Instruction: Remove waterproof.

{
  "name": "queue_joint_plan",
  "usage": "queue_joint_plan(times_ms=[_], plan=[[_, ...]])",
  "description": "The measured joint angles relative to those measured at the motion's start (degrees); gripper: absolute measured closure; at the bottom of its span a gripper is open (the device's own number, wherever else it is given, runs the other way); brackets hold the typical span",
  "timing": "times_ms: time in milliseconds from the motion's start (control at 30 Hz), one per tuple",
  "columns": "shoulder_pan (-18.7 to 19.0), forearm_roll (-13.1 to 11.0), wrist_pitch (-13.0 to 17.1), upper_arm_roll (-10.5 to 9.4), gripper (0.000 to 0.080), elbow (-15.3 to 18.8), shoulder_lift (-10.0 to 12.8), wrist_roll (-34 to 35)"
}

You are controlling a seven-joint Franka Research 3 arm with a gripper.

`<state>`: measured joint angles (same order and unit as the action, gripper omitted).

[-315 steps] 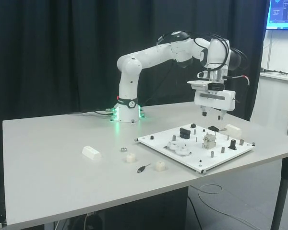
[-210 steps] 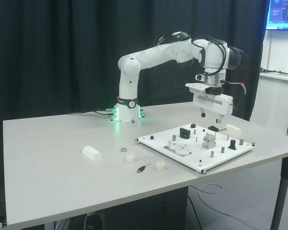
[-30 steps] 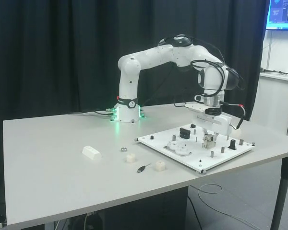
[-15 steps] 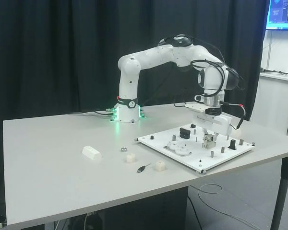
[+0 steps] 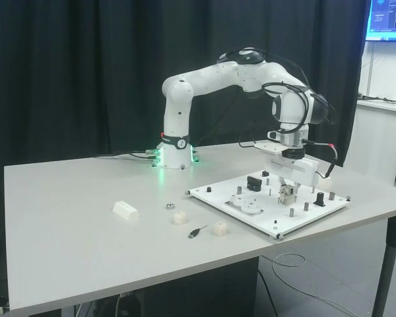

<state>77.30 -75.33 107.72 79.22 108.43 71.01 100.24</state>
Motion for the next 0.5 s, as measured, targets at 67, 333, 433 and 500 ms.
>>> queue_joint_plan(times_ms=[67, 333, 433, 500], plan=[[0.0, 0.0, -0.1, 0.0, 0.0488, 0.0, 0.0, 0.0], [-0.3, -0.4, -0.4, 0.0, 0.0488, 0.0, -0.2, 0.0], [-0.3, -0.4, -0.5, 0.0, 0.0488, 0.0, -0.2, 0.0], [-0.4, -0.5, -0.6, 0.0, 0.0488, 0.0, -0.3, 0.0]])
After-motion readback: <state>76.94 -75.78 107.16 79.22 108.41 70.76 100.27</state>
